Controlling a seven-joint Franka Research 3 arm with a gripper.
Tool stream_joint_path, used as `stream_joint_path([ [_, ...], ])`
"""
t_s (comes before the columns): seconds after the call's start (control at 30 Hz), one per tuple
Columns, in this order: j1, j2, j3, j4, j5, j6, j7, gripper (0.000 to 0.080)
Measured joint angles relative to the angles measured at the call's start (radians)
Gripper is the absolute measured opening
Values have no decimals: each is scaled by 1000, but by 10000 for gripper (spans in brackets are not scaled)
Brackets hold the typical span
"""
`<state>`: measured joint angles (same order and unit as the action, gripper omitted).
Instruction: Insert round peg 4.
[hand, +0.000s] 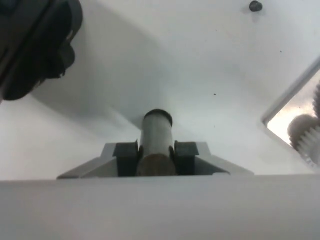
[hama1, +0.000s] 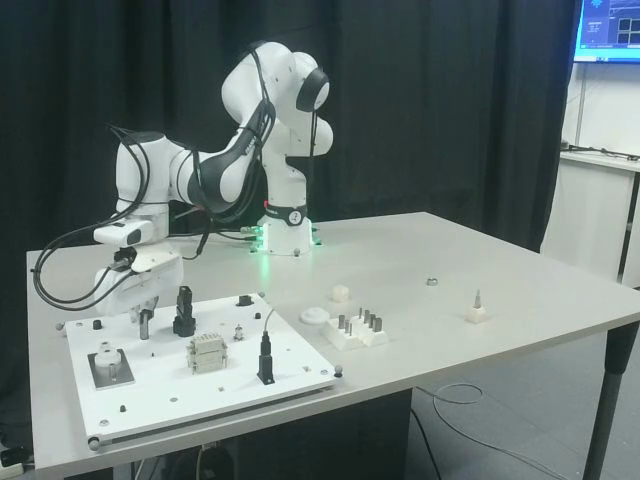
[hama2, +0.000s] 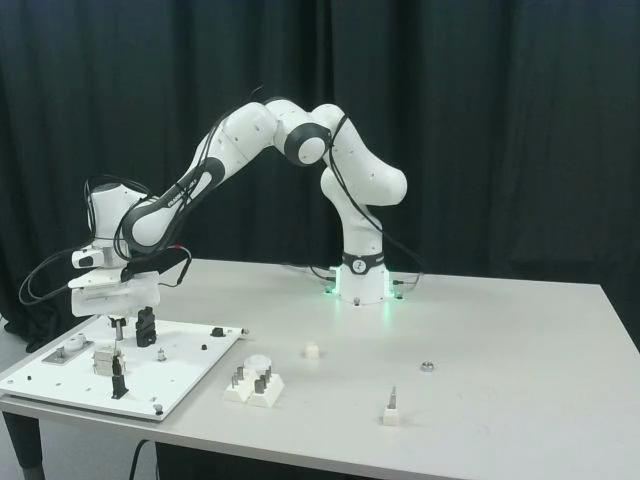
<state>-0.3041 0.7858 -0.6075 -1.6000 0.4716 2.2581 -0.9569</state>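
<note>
A grey round peg (hand: 157, 136) stands upright between my gripper's (hand: 156, 159) two black pads, its lower end down at the white board (hand: 210, 65). The gripper is shut on it. From the room cameras the same gripper (hama1: 146, 312) hangs over the board's (hama1: 300, 372) far left part, with the peg (hama1: 146, 323) reaching the board surface. In the second room view the peg (hama2: 117, 328) shows just under the hand, above the board (hama2: 190, 370). The hole under the peg is hidden.
On the board stand a black upright part (hama1: 183, 310), a second black connector (hama1: 267, 360), a grey block (hama1: 205, 353) and a round fitting on a metal plate (hama1: 106, 364). A white holder with pegs (hama1: 357, 331) sits right of the board. Gear teeth (hand: 306, 134) show beside the peg.
</note>
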Motion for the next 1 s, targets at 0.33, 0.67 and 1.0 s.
stream_joint_path([
  [0.33,3,0,1,-2,0,10,0,151],
  [0.67,3,0,4,-10,3,49,0,151],
  [1.0,3,-1,3,-12,3,50,5,151],
])
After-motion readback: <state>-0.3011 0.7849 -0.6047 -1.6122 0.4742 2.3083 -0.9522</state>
